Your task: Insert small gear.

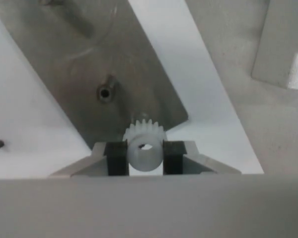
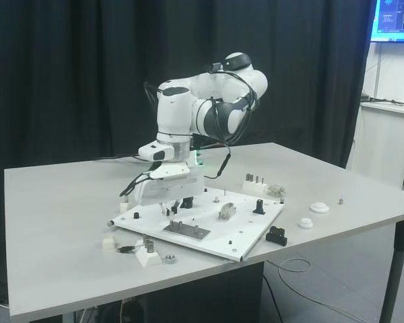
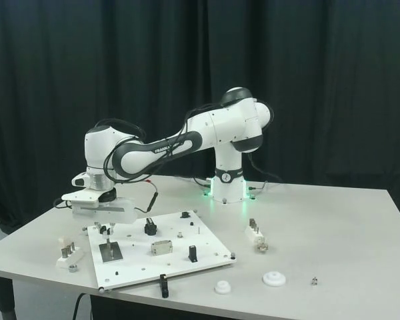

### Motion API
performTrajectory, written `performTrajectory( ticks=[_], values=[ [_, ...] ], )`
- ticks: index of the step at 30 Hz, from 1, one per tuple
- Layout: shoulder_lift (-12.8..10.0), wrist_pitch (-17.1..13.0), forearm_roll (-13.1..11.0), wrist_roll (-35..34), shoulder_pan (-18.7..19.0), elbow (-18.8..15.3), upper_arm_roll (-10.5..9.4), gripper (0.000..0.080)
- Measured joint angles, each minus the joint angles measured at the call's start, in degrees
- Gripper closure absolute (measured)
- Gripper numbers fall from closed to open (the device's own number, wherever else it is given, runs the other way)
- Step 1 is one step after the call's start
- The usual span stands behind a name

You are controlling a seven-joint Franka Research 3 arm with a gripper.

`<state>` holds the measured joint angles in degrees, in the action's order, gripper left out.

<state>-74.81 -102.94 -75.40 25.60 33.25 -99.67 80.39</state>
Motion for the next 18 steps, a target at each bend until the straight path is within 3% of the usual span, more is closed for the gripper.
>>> performTrajectory(
  ticks=[18],
  values=[
    [0.0,1.3,0.3,-1.7,-1.8,2.1,-0.73,0.066]
  ],
)
